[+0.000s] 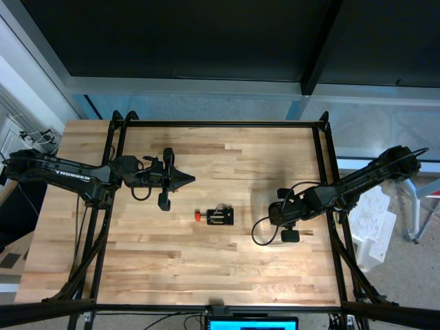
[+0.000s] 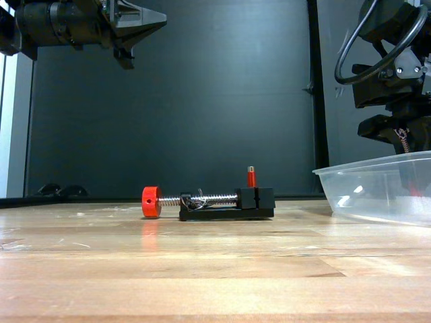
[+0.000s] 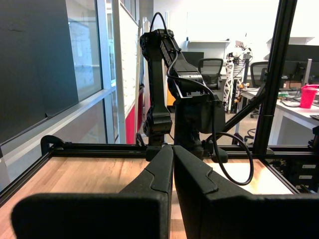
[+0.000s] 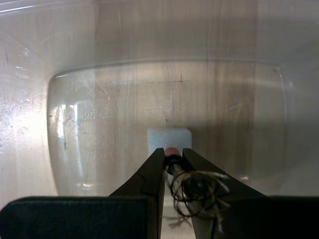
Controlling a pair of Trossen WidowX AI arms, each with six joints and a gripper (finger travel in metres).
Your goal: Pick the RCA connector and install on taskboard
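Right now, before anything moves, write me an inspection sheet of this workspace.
Surface: wooden table, light planks.
Job's things: taskboard mid-table, red knob toward left arm; RCA connector in right pincer.
Clutter: clear tray under right pincer; small white block within its outline.
Grippers: left pincer shut, raised, empty; right pincer shut on RCA connector, over clear tray.
Cables: black loop at right arm; frayed strands on RCA connector.
Surroundings: black frame; office desks beyond.
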